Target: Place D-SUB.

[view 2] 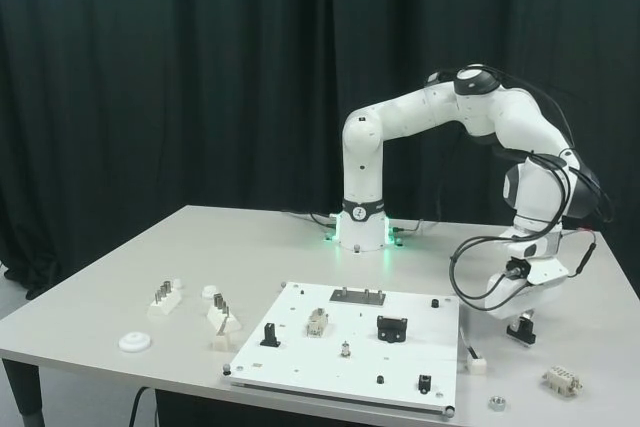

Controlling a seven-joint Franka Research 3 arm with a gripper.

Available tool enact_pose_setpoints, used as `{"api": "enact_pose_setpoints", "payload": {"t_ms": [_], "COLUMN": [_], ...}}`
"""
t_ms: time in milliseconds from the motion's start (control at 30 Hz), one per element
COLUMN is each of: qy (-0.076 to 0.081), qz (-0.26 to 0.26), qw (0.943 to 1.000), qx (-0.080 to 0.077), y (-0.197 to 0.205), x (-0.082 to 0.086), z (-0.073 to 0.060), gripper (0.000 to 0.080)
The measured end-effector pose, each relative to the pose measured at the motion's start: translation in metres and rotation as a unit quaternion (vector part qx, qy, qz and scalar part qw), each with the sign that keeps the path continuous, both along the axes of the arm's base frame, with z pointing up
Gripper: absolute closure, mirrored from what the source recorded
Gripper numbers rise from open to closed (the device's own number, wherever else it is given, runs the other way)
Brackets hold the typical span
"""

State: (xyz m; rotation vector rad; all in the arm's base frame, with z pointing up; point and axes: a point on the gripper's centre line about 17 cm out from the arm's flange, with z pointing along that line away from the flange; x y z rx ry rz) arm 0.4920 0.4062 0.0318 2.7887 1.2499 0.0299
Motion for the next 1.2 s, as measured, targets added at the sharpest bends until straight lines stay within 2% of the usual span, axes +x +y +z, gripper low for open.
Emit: {"api": "enact_pose_setpoints", "payload": {"t_ms": [267,900,1033,1200], "qy": [-0.007,-0.008,-0.007,-0.008], "qz": [-0.006,-0.029,-0.071,-0.161], "qw": [1.0,0.9995,0.9973,0.9863], "qx": [0.003,0.008,0.02,0.037], "y": [-0.004,-0.005,0.0,0.008], "x": [0.008,0.01,0.009,0.007], "z": [0.012,0.022,0.028,0.036], "gripper": [0.0647,0.0648,0.0648,0.0648]}}
